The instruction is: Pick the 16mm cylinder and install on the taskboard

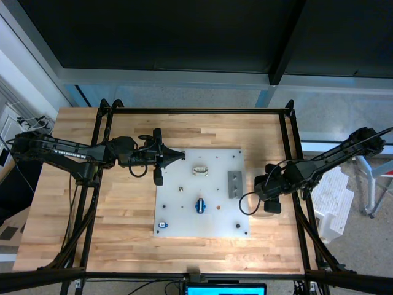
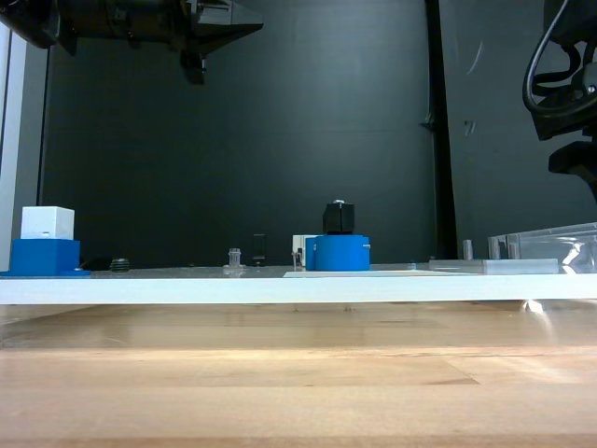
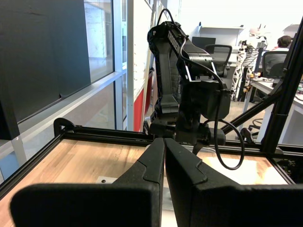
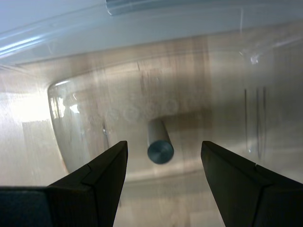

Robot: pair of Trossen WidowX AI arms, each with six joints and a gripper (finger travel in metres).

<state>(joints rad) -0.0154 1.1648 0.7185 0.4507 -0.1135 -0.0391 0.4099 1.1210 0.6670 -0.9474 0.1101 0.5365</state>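
16mm cylinder (image 4: pixel 158 142): a short grey metal peg. It is lying on its side on the floor of the clear plastic tray (image 4: pixel 90 118), its round end face turning toward the right wrist camera.

Right gripper (image 4: pixel 163 144): its claw is standing released. The fingers are spreading wide to either side of the peg and touching nothing.

Tray's place: it is sitting on the wooden table (image 1: pixel 92 233), just off the taskboard's 3 o'clock edge, with the right gripper (image 1: pixel 272 206) hanging over it.

Taskboard (image 1: pixel 184 209): the white plate is lying flat. It is carrying a grey metal block (image 1: pixel 235 183) at 3 o'clock, a multi-pin socket (image 1: pixel 199 170) at 12 o'clock and a blue fitting (image 1: pixel 200 205) near the middle.

Left gripper (image 1: pixel 181 154): it is hovering high over the board's 11 o'clock corner. Its claw is clenching on nothing, the fingers (image 3: pixel 156 156) pressing together and pointing toward the right arm (image 3: pixel 189 90).

Writing: white lettering is running along the left arm (image 1: pixel 61 150), but I cannot read it.
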